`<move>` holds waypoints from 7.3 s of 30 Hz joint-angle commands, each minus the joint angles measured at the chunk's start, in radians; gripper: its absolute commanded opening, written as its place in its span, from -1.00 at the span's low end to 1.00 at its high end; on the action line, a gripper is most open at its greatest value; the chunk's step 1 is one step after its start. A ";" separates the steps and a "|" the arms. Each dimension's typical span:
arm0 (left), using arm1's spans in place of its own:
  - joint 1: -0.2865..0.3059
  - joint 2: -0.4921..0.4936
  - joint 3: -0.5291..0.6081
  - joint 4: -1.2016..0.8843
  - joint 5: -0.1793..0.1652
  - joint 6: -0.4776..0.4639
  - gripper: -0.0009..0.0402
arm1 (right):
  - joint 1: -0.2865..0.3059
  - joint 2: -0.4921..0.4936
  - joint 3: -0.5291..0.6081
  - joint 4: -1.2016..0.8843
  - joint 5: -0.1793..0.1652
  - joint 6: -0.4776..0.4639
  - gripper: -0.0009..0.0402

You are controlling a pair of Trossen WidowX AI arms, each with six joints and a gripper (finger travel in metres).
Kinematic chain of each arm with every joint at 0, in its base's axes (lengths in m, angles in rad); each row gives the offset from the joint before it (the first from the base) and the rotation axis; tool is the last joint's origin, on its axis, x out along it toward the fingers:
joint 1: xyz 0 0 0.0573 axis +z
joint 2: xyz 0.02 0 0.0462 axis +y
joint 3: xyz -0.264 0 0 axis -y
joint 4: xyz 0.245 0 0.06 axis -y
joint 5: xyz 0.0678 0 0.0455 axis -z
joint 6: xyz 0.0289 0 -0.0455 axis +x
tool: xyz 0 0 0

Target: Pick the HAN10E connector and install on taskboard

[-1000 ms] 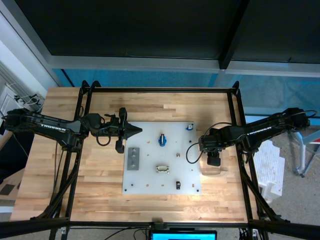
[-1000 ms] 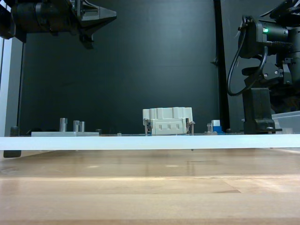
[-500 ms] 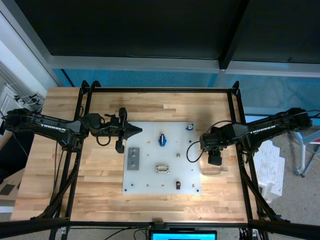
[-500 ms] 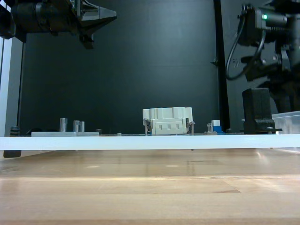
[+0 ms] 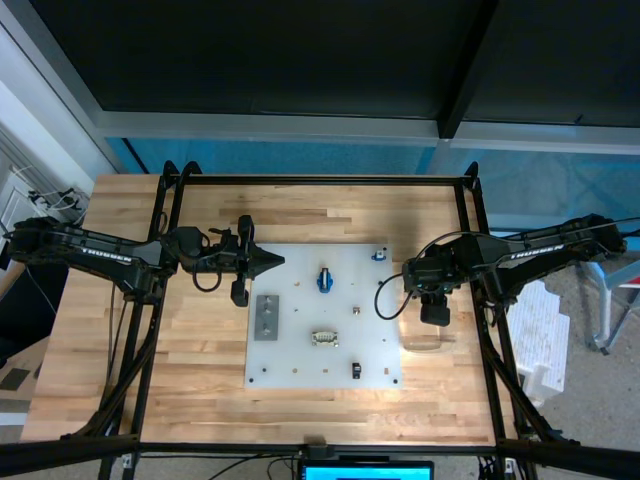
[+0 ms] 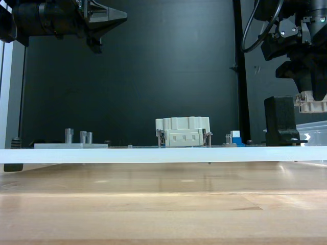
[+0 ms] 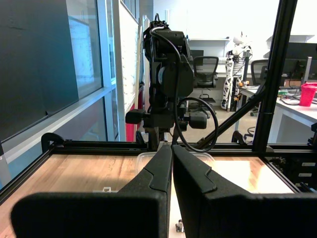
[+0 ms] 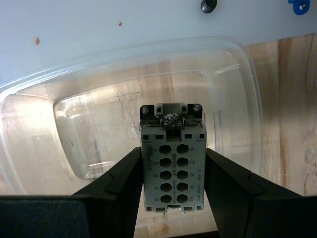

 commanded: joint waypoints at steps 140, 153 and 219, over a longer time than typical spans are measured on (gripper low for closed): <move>0.000 0.000 0.000 0.000 0.000 0.000 -0.95 | 0.143 1.047 1.022 0.030 -0.020 -0.024 -0.82; 0.000 0.000 0.000 0.000 0.000 0.000 -0.95 | 0.147 1.033 1.022 0.027 -0.020 -0.023 -0.82; 0.000 0.000 0.000 0.000 0.000 0.000 -0.95 | 0.094 0.590 0.696 0.287 -0.014 -0.084 0.41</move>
